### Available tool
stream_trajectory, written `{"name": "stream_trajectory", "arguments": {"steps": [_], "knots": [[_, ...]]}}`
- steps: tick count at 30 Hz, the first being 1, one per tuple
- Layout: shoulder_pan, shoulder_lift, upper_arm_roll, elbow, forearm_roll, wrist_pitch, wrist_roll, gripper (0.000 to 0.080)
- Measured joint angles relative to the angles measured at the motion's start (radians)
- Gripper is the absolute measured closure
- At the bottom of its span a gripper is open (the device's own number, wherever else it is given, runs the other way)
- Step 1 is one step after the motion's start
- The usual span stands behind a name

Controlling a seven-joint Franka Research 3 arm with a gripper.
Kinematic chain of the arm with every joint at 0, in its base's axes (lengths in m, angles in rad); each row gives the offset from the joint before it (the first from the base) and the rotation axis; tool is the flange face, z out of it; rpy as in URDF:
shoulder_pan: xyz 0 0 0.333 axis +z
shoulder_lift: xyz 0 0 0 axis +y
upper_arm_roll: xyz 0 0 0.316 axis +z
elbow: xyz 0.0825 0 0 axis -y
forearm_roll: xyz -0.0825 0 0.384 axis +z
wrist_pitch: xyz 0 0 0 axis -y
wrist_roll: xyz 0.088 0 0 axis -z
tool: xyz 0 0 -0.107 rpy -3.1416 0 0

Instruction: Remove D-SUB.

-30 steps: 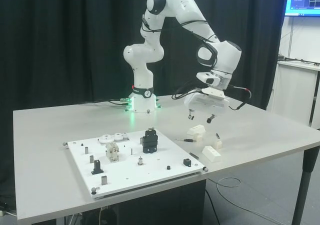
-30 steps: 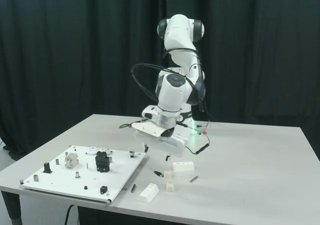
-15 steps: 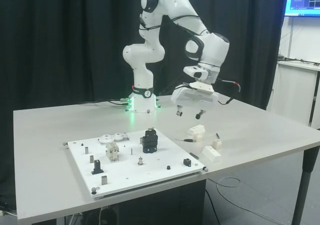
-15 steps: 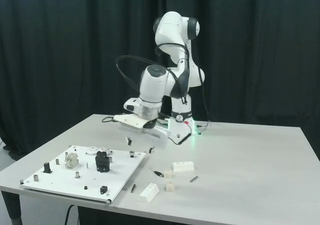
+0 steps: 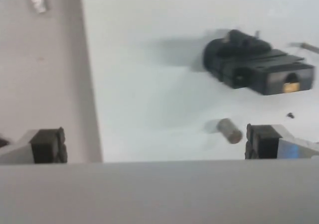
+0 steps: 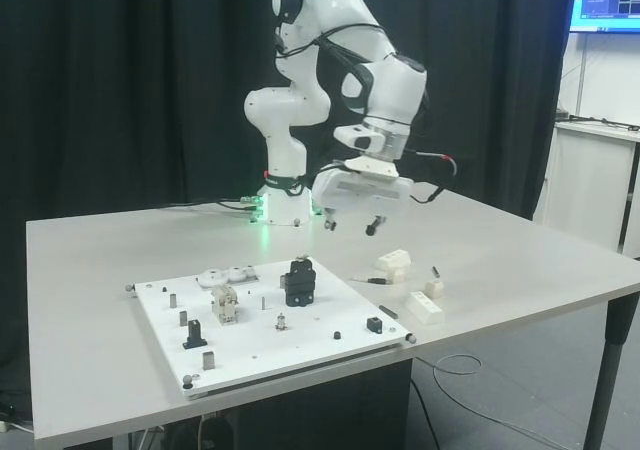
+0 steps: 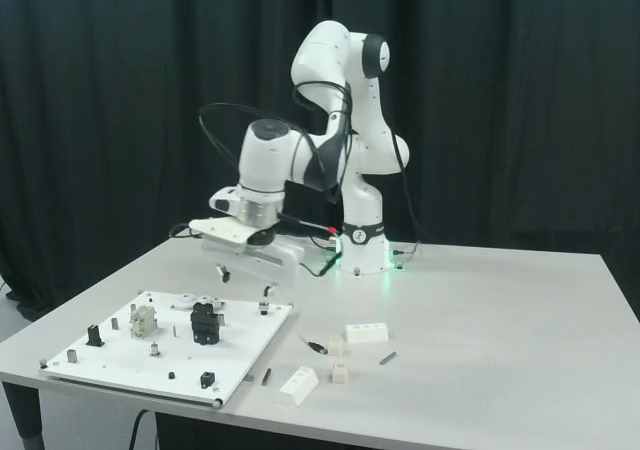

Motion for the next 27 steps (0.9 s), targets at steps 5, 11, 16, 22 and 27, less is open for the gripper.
{"name": "stream_trajectory", "arguments": {"steps": [5,11,16,22,27], "knots": [[-0.035,0.0,-0.01,0.006,0.026,0.012,-0.07,0.0003],[-0.065,0.002,-0.034,0.008,0.07,0.032,-0.151,0.0003],[-0.075,0.008,-0.064,0.008,0.118,0.051,-0.221,0.0003],[-0.077,0.025,-0.104,0.008,0.178,0.077,-0.289,0.0003],[-0.077,0.043,-0.129,0.011,0.222,0.097,-0.342,0.0003]]}}
